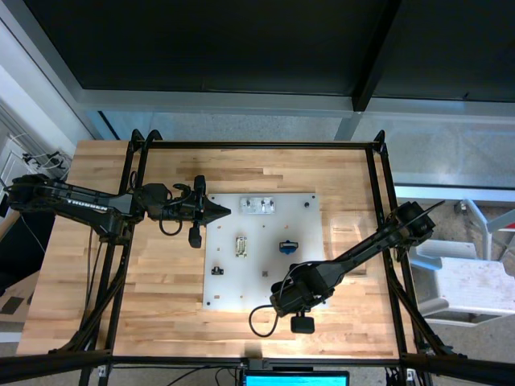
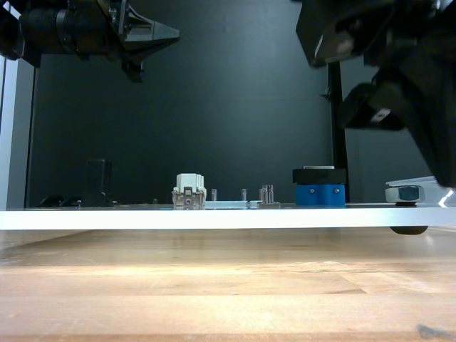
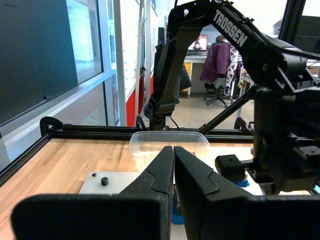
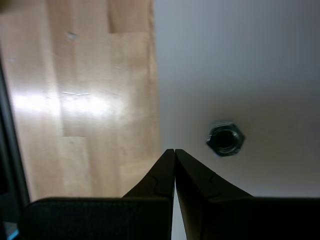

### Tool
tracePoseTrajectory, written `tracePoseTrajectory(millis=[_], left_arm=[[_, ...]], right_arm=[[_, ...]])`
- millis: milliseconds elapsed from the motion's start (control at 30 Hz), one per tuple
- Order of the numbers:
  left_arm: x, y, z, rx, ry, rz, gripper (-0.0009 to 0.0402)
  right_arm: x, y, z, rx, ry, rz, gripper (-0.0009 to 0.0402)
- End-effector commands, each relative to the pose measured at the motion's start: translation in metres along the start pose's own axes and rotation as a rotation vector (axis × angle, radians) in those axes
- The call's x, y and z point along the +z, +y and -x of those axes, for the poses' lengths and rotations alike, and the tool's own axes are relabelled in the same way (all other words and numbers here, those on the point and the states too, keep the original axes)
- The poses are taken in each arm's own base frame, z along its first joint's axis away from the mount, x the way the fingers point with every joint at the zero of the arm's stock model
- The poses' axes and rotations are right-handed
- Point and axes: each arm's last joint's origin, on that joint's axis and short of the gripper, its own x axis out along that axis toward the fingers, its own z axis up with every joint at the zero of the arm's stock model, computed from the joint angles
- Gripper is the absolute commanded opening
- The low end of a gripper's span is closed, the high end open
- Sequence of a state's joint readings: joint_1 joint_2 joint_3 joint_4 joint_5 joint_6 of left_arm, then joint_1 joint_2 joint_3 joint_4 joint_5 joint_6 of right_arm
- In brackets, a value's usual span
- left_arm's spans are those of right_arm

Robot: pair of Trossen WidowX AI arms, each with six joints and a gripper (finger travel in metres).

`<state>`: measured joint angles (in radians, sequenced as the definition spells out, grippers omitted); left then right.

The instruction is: Unfasten the M12 fastener and place in the container

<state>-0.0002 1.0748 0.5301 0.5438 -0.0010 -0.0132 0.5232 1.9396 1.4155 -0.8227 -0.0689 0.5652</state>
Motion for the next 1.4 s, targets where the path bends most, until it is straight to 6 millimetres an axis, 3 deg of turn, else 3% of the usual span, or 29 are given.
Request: tracePoseTrajectory(millis=[33,133,400,733,933,1400], left_arm=[[0.000,0.000,0.000,0.000,0.000,0.000,0.0000],[0.000,0.000,0.000,0.000,0.000,0.000,0.0000],[0.000,0.000,0.000,0.000,0.000,0.000,0.0000],[0.000,0.000,0.000,0.000,0.000,0.000,0.0000],[0.000,0.000,0.000,0.000,0.000,0.000,0.0000],[0.000,0.000,0.000,0.000,0.000,0.000,0.0000]], right_arm=[[0.000,-0.002,-0.002,-0.028,-0.010,0.003,0.0000],[0.000,-0.004,-0.001,-0.036,-0.011,0.000,0.0000],[-0.004,-0.014,0.007,-0.284,-0.032,-0.033,0.0000],[-0.001,-0.008,0.022,-0.180,-0.019,-0.041,0.0000],[0.005,0.004,0.035,0.026,0.014,-0.037,0.0000],[0.003,0.003,0.003,-0.005,0.023,-0.025,0.0000]])
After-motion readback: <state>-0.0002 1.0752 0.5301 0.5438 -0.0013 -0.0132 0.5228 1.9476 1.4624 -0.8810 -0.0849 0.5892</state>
